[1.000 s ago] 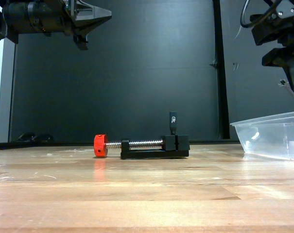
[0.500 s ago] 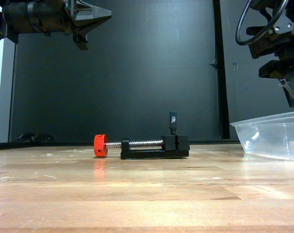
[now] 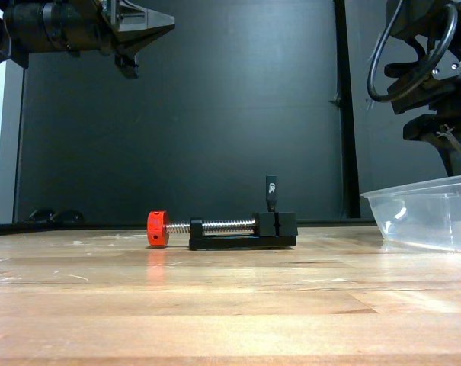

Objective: Pick the USB-C connector and install on taskboard

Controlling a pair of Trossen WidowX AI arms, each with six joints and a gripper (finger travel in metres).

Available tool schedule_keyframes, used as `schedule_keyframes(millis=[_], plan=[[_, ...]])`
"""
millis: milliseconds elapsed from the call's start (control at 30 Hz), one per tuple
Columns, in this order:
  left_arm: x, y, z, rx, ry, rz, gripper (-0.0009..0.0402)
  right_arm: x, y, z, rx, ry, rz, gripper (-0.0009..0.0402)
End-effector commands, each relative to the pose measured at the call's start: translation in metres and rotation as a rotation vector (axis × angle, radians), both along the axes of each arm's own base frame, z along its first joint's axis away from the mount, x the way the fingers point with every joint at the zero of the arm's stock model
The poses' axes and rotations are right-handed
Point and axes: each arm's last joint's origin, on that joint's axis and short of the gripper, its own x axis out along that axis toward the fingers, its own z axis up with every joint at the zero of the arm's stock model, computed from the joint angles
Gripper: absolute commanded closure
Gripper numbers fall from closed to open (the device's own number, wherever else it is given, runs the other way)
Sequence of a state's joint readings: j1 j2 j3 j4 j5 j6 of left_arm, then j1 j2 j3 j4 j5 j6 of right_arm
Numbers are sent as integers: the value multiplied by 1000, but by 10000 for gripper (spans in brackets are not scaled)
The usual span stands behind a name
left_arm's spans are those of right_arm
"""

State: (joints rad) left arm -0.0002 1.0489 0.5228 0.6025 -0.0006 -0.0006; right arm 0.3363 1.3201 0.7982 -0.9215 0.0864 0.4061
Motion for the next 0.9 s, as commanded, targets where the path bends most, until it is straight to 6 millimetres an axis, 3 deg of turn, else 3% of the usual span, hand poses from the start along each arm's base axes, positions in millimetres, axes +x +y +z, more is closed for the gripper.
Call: schedule_keyframes(millis=[33,900], plan=[[0,0,0,0,0,0,393,-1,0,-4,1,-3,0,229],[0,0,0,0,0,0,393,-5,-2,-22,-1,-32,1,285]])
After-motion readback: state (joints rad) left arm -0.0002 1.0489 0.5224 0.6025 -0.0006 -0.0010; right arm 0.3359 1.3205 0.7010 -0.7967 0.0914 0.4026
